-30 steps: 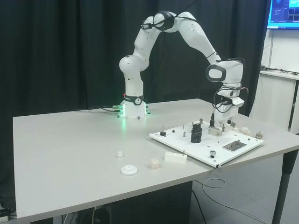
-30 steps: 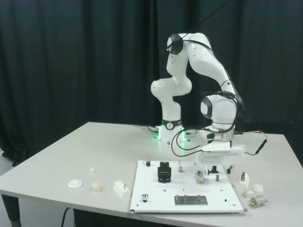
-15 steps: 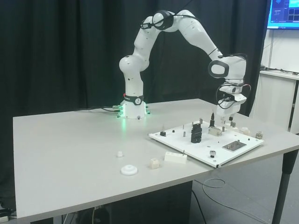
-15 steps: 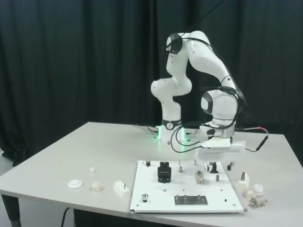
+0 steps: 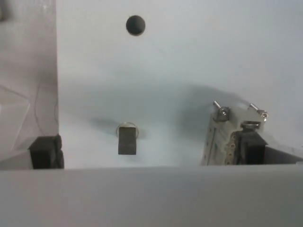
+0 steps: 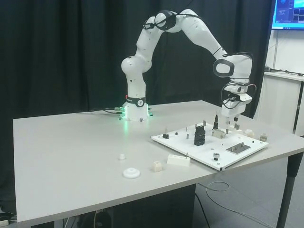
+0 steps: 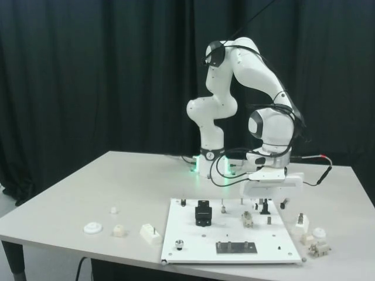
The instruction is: Pick waterproof.
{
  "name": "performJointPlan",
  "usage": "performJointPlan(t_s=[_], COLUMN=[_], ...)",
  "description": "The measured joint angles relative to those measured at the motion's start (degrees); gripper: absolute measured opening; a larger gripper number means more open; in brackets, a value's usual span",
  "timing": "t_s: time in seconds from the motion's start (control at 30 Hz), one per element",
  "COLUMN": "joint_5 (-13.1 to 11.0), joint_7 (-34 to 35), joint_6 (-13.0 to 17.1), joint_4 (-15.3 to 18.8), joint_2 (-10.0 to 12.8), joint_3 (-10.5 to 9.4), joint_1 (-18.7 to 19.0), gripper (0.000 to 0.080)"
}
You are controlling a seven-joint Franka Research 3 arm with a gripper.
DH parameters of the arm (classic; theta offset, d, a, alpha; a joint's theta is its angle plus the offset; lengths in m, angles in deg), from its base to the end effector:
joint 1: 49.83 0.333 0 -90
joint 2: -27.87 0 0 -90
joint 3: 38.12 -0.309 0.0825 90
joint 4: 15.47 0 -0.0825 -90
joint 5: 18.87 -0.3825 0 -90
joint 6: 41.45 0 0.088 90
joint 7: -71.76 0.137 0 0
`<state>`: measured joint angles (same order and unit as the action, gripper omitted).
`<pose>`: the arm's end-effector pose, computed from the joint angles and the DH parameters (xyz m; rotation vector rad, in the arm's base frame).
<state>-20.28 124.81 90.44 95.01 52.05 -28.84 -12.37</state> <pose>0.5395 0.2925 0.2330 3.0035 -0.6690 -0.0012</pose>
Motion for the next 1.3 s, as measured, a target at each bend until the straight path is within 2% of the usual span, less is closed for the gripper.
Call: performJointPlan(t_s=[0.97,1.3], joint_5=[-0.03,-1.60], joint_7=[-3.00,-0.90], joint_6=[-2.89,-3.60], joint_4=[-3.24,-4.98], joint_2=[-0.01,0.00], joint_3=[0.80,0.67], joint_1=[0.21,1.05], gripper=[0.0800,0.0800])
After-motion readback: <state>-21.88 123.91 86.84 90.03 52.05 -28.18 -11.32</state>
